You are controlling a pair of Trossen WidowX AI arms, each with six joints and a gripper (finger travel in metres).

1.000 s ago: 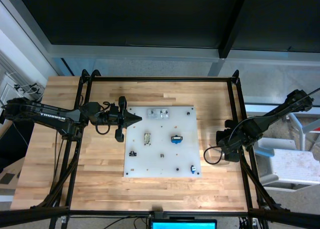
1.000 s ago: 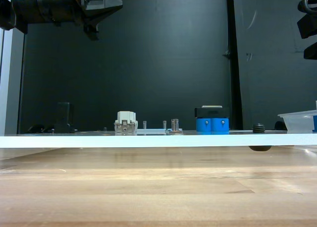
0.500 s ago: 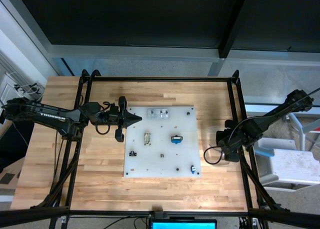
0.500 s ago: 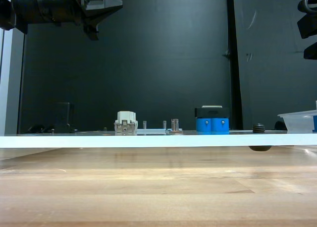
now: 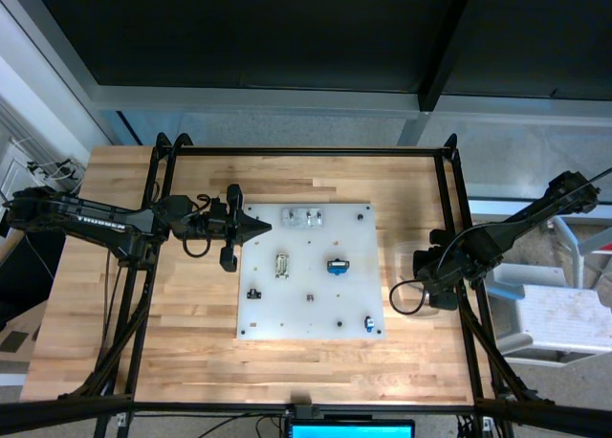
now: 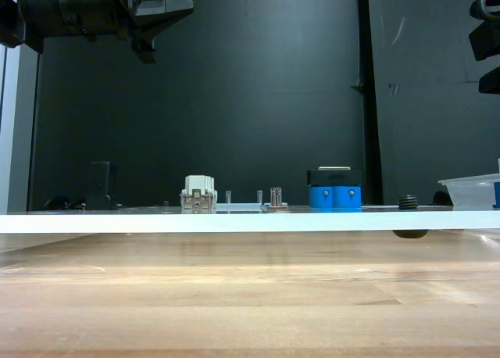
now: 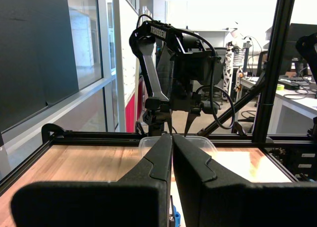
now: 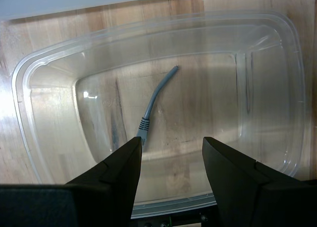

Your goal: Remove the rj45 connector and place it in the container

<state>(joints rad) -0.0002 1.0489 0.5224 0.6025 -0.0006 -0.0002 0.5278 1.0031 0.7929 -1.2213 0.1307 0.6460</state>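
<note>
The right end effector [image 8: 172, 141] is hanging directly over the container [image 8: 52, 113], which is sitting on the surface [image 5: 191, 361] just beyond the right edge of the white board [image 5: 306, 309]. Its fingers are standing spread apart and gripping nothing, which is consistent with a release position above the container's opening. The rj45 connector [image 8: 143, 132] is lying on the floor of the container, off the white board entirely, with its short grey cable [image 8: 161, 90] curving away from it; nothing else is showing inside the container. Judged from this, the placing step is reading as complete, with only withdrawal of the arm left to do. The left end effector [image 5: 254, 227] is hovering raised over the left edge of the white board, fingers pressed together and empty, pointing across the board toward its right side; this is appearing to be a parked pose, keeping it out of the working arm's path. Fixtures on the white board, among them a blue block [image 5: 337, 265] near its middle, are sitting clear of both arms
</note>
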